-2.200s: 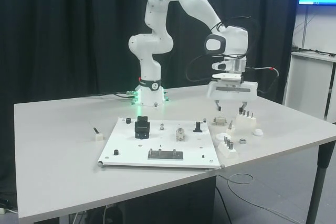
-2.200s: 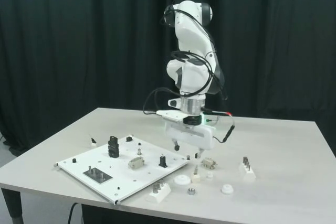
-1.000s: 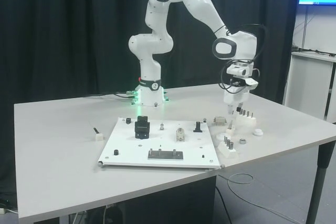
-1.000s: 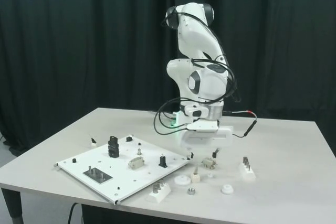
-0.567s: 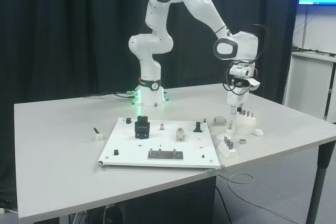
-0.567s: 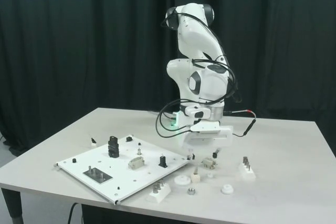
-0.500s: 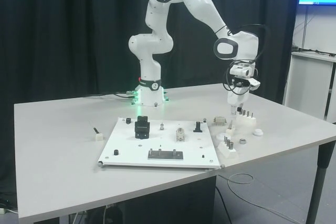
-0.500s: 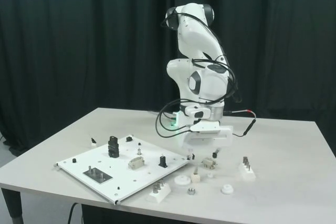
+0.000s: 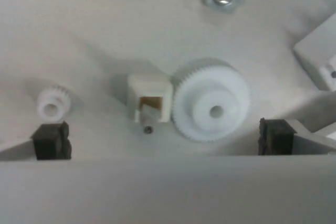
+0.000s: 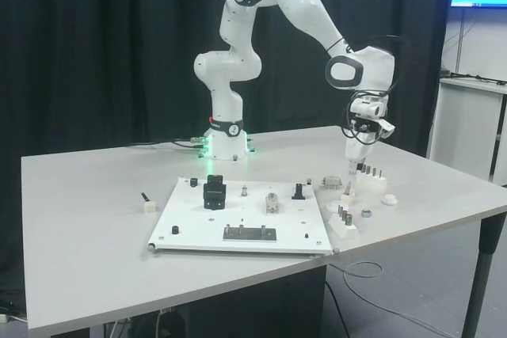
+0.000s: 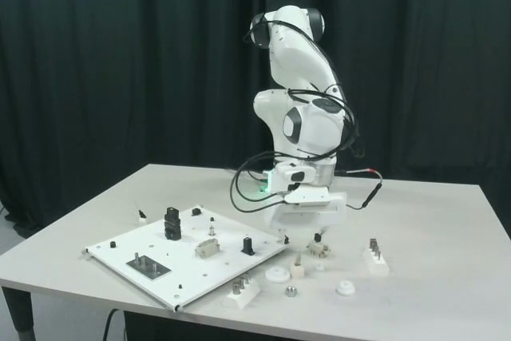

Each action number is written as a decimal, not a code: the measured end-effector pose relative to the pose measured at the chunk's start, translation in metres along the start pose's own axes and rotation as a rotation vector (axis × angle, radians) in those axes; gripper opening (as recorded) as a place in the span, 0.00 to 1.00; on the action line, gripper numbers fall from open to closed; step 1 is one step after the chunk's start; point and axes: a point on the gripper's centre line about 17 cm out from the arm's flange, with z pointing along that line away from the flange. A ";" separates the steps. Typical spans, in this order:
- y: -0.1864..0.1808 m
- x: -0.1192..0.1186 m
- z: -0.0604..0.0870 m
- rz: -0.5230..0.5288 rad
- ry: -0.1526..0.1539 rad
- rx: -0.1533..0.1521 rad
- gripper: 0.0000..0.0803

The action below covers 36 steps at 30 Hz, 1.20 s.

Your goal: Pick Ethernet.

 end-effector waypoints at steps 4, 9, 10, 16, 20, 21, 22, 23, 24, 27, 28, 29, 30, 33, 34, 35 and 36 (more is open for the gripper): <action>0.006 0.000 0.005 0.006 -0.015 0.004 1.00; 0.012 -0.001 0.013 0.013 -0.036 0.012 1.00; 0.013 -0.001 0.015 0.015 -0.041 0.014 1.00; 0.015 -0.002 0.024 0.021 -0.064 0.024 1.00; 0.014 -0.003 0.030 0.023 -0.078 0.031 1.00; 0.014 -0.004 0.031 0.024 -0.082 0.032 1.00; 0.014 -0.005 0.032 0.024 -0.085 0.033 1.00; 0.014 -0.005 0.033 0.025 -0.088 0.035 1.00; 0.014 -0.005 0.034 0.026 -0.090 0.036 1.00; 0.014 -0.007 0.038 0.028 -0.096 0.038 1.00; 0.014 -0.008 0.039 0.029 -0.098 0.039 1.00; 0.014 -0.008 0.041 0.030 -0.100 0.040 1.00; 0.014 -0.009 0.042 0.031 -0.102 0.041 1.00; 0.013 -0.010 0.045 0.035 -0.106 0.044 1.00; 0.013 -0.010 0.046 0.036 -0.107 0.046 1.00; 0.012 -0.011 0.046 0.037 -0.109 0.047 1.00; 0.012 -0.011 0.047 0.038 -0.110 0.048 1.00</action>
